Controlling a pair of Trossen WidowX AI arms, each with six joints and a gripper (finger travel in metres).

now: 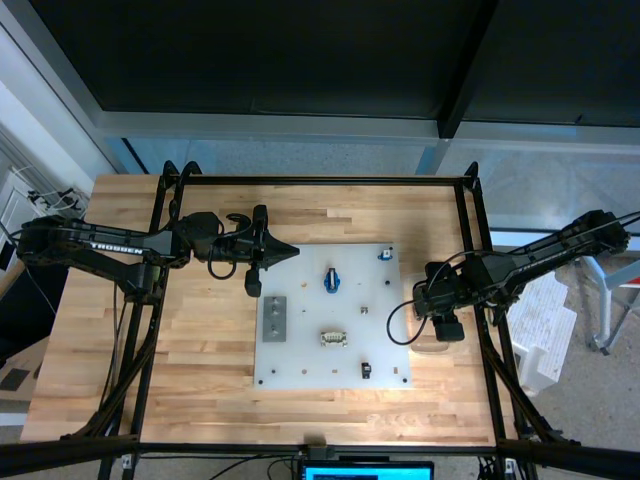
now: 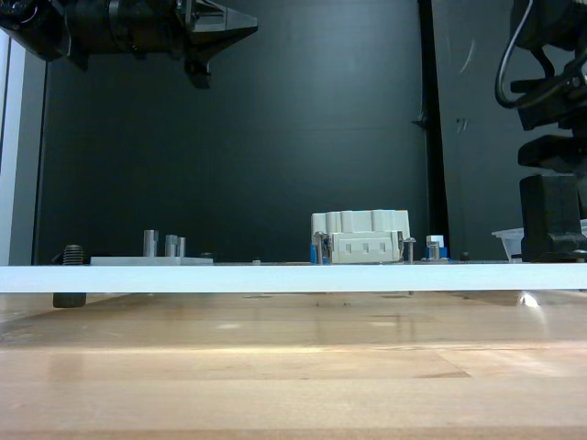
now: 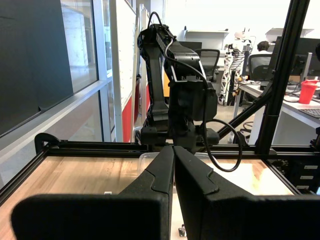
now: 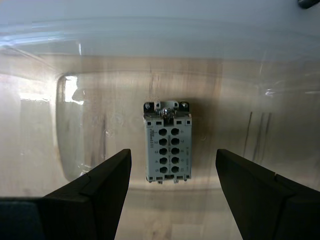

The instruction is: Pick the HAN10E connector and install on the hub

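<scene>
The HAN10E connector [image 4: 167,146], a pale grey insert with two rows of dark contact holes, lies flat inside a clear plastic tray [image 4: 70,130]. My right gripper [image 4: 173,152] hangs open directly above it, one finger on each side, not touching. In the high view this gripper [image 1: 448,328] is just off the white board's right edge, over the tray [image 1: 428,350], and hides the connector. The hub [image 1: 334,340] [image 2: 360,236], beige with metallic end tabs, sits on the board near its front middle. My left gripper [image 1: 285,250] [image 3: 173,147] is shut and empty, held high over the board's left edge.
The white board [image 1: 300,372] also carries a grey metal block [image 1: 274,320] with posts, a blue knob [image 1: 331,280], a small blue part [image 1: 384,254] and a small black part [image 1: 367,371]. Black frame rails [image 1: 478,300] ring the table. Papers [image 1: 545,320] lie beyond the right rail.
</scene>
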